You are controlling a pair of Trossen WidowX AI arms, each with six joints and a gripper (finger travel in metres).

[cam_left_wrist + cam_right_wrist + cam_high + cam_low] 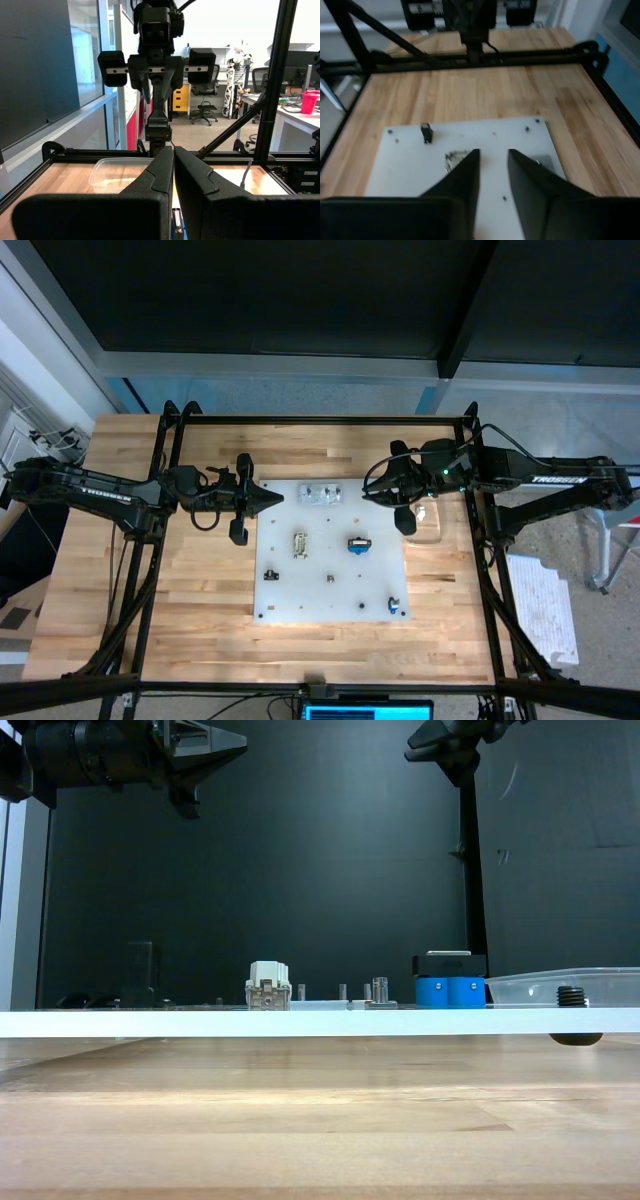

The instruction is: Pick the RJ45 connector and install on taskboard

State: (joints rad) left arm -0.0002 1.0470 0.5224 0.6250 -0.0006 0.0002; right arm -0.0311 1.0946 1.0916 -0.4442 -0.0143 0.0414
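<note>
The white taskboard [300, 595] lies mid-table with a grey-metal fitting [299, 545], blue fittings [359, 545] and small black ones. A small clear piece [322, 494] rests at its far edge; I cannot tell whether it is the RJ45 connector. My left gripper [270, 498] hovers shut over the board's far left corner, holding nothing. Above the board's far right side hangs my right gripper [392, 496], tilted down, open, with nothing between its fingers [465, 172]. Both grippers [235, 740] [415, 750] are high above the board [300, 1020].
A clear plastic tray [428, 525] sits just right of the board, below the right gripper, and shows beyond the left gripper [173, 150] as well [115, 172]. A black frame [320, 420] surrounds the wooden table [120, 570]. A screen [366, 710] stands at the near edge.
</note>
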